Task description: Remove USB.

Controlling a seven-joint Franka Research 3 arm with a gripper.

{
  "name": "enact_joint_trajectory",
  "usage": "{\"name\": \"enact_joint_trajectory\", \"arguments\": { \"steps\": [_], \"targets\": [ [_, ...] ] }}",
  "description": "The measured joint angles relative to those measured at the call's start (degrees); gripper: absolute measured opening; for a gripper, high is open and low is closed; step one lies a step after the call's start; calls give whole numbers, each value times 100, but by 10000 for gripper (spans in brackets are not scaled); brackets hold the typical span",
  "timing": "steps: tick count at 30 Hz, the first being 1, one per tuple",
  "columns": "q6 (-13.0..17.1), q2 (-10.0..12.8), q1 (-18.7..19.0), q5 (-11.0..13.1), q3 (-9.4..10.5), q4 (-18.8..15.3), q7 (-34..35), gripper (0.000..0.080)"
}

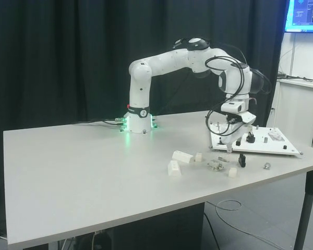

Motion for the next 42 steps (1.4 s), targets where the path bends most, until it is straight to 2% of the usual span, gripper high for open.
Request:
{"name": "enact_joint_trajectory", "arguments": {
  "steps": [17, 31, 42],
  "targets": [
    [-533, -69, 1025, -235, -309, 13, 922, 800],
    [-967, -234, 1951, -650, -432, 13, 1779, 800],
    [-1296, -289, 2706, -841, -496, -18, 2465, 800]
  ]
}}
